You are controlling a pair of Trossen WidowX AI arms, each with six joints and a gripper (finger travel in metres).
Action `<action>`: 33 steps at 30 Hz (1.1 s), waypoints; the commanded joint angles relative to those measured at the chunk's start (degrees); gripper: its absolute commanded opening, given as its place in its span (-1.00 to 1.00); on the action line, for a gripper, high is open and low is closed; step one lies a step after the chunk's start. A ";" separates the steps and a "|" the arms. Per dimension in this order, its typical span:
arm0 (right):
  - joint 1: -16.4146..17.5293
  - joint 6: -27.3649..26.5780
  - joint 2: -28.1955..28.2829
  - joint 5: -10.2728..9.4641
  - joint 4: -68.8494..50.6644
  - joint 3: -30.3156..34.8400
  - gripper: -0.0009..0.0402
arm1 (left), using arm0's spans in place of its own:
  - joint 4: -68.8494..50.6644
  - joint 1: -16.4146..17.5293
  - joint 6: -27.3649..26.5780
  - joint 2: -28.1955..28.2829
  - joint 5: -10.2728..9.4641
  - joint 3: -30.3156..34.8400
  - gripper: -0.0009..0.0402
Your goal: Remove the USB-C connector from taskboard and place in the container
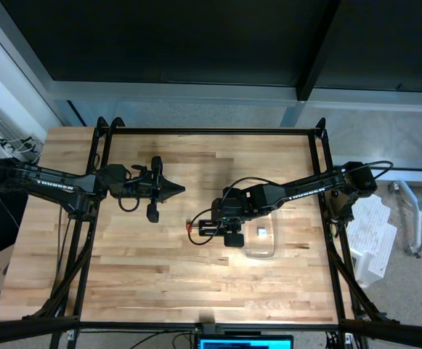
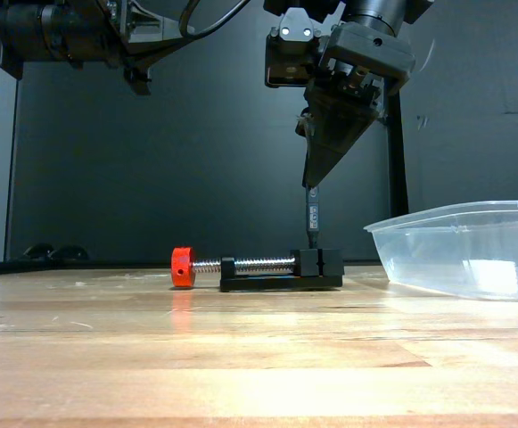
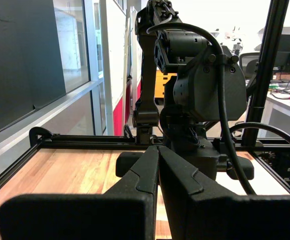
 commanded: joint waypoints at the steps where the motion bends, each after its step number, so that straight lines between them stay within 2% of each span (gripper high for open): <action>1: 0.02 0.07 -0.04 0.00 0.00 0.00 -0.68 | 0.02 0.02 0.00 0.00 0.02 0.00 -0.96; 12: 0.02 0.04 -0.04 0.00 0.00 0.00 -0.97 | 0.02 0.00 0.00 0.02 0.02 0.00 -0.96; 33: 0.02 -0.39 -0.17 0.00 0.04 0.15 -0.96 | 0.02 0.02 0.00 0.02 0.02 0.00 -0.96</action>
